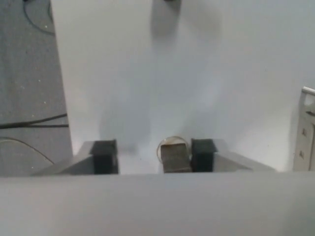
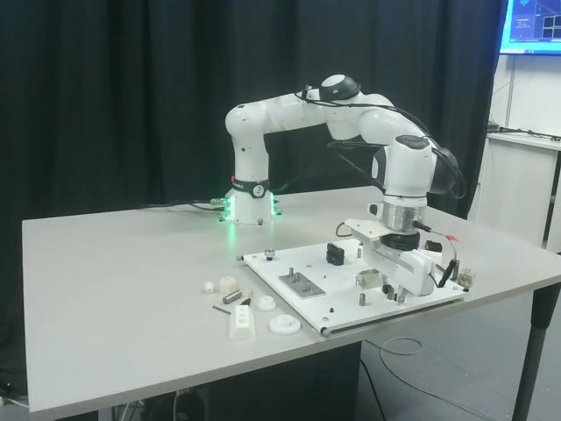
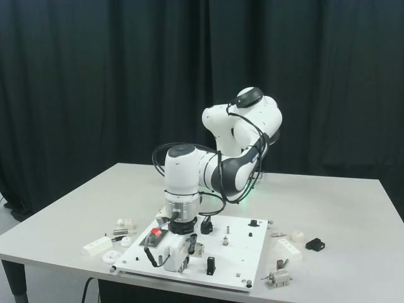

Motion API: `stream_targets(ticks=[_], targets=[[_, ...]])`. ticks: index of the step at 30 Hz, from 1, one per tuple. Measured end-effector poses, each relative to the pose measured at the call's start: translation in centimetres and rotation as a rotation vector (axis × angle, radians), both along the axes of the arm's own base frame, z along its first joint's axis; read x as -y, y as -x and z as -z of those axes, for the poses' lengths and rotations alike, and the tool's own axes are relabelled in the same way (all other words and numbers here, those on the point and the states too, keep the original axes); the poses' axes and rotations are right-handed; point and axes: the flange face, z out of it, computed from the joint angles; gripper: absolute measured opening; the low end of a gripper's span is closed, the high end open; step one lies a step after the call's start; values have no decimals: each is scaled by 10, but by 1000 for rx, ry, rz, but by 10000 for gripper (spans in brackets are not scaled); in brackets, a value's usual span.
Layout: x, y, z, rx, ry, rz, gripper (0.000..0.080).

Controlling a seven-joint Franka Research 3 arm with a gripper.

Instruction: Remove square peg 3.

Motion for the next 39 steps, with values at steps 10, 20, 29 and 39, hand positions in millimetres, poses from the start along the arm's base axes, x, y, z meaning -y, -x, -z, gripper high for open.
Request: stream_targets(ticks=[10,20,29,39], targets=[[-1,4,1,-41,2,-57,324],[0,4,0,-43,1,-81,116],[0,4,0,-41,-2,-78,116],[1,5,0,-34,-7,-58,116]])
